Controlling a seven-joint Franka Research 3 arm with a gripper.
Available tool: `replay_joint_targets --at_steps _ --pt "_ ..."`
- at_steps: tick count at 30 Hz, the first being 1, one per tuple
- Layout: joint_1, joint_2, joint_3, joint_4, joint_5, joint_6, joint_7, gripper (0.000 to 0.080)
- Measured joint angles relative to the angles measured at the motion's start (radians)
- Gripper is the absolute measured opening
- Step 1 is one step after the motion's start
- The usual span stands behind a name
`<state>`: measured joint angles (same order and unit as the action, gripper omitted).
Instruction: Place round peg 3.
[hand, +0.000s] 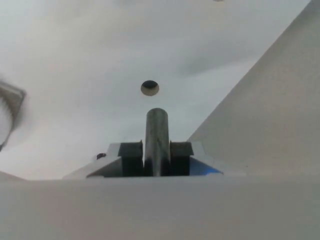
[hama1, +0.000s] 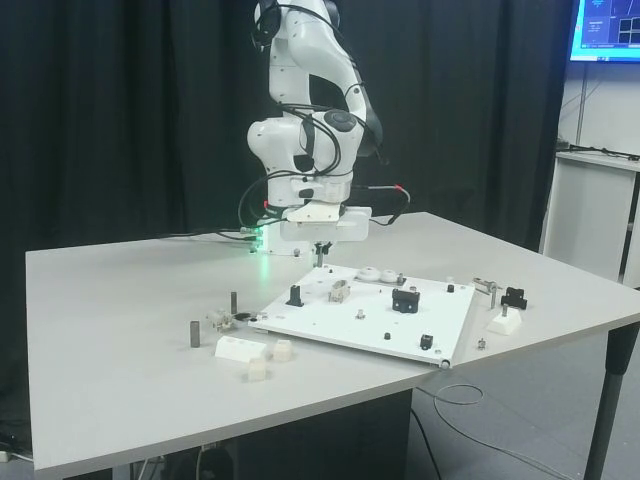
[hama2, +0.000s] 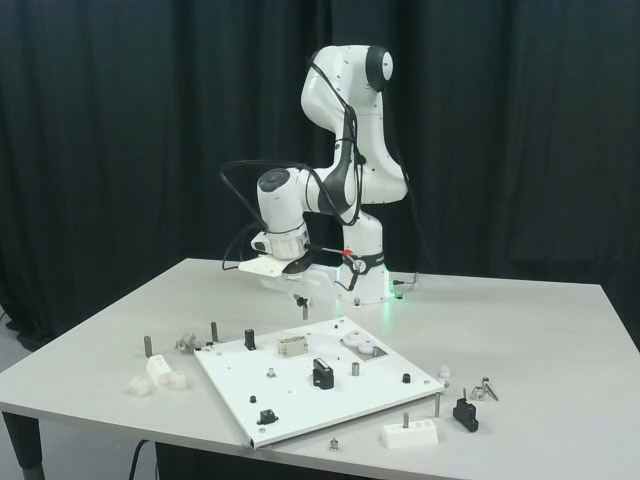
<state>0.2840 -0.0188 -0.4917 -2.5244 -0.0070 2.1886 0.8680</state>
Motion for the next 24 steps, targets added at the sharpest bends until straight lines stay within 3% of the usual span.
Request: replay_joint_targets --at_steps 24 --pt "0.0 0.0 0.0 0.0 -0.001 0.013 0.0 0.011"
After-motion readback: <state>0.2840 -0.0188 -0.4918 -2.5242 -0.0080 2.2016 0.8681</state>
